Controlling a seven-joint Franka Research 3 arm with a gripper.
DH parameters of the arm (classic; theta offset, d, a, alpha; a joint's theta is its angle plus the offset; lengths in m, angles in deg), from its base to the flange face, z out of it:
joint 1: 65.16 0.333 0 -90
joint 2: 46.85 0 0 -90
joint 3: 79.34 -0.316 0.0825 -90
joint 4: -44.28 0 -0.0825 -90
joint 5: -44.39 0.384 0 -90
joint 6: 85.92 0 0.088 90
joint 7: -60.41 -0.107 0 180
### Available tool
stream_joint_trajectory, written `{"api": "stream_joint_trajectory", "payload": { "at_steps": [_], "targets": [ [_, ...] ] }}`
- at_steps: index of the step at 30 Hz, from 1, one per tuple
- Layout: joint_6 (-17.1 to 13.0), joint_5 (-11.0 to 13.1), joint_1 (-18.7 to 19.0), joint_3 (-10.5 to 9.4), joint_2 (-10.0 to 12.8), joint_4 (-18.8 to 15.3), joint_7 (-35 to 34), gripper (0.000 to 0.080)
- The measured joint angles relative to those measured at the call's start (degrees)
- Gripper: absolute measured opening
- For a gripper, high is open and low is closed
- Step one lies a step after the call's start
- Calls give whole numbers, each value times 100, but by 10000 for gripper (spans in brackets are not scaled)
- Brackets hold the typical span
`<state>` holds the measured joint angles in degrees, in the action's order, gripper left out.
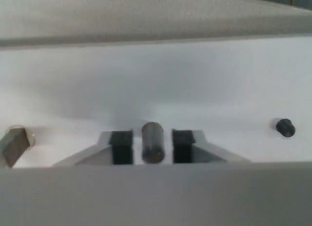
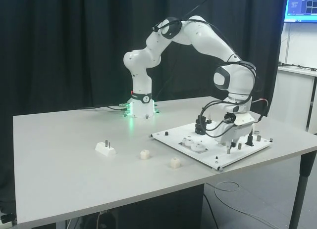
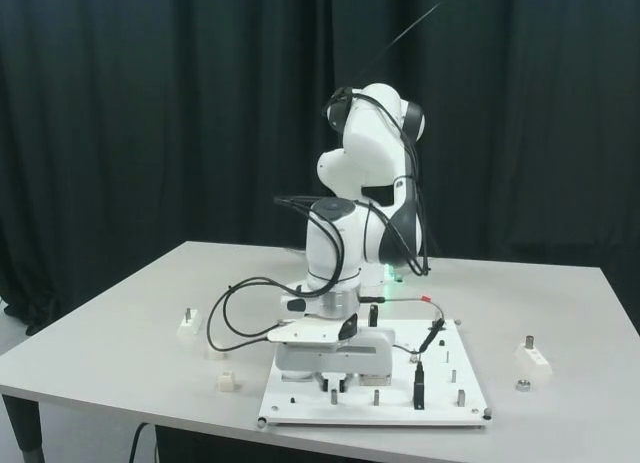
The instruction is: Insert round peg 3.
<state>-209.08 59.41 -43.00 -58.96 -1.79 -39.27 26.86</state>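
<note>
In the wrist view a grey round peg [image 1: 152,141] stands on the white board [image 1: 156,84], between my gripper's [image 1: 152,150] two black pads [image 1: 122,147]. A narrow gap shows on each side of the peg, so the gripper is open around it without touching it. From the room views the gripper [image 2: 233,141] [image 3: 333,381] hangs low over the near part of the white board [image 2: 171,136] [image 3: 455,408], pointing straight down. The arm's hand hides the peg in both room views.
On the board are a black knob [image 1: 285,127], a grey block-shaped peg [image 1: 14,144], more small pegs [image 2: 228,150] and a black upright part [image 3: 418,386]. White blocks [image 2: 105,148] [image 2: 144,154] [image 2: 175,162] [image 3: 531,360] lie on the grey table [image 2: 59,140].
</note>
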Motion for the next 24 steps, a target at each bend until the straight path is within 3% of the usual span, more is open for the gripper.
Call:
{"api": "stream_joint_trajectory", "payload": {
  "at_steps": [15,16,24],
  "targets": [
    [846,-361,-10,41,-81,464,-123,134],
    [917,-379,-13,43,-90,500,-134,783],
    [1408,-469,-47,43,-180,725,-187,796]
  ]
}}
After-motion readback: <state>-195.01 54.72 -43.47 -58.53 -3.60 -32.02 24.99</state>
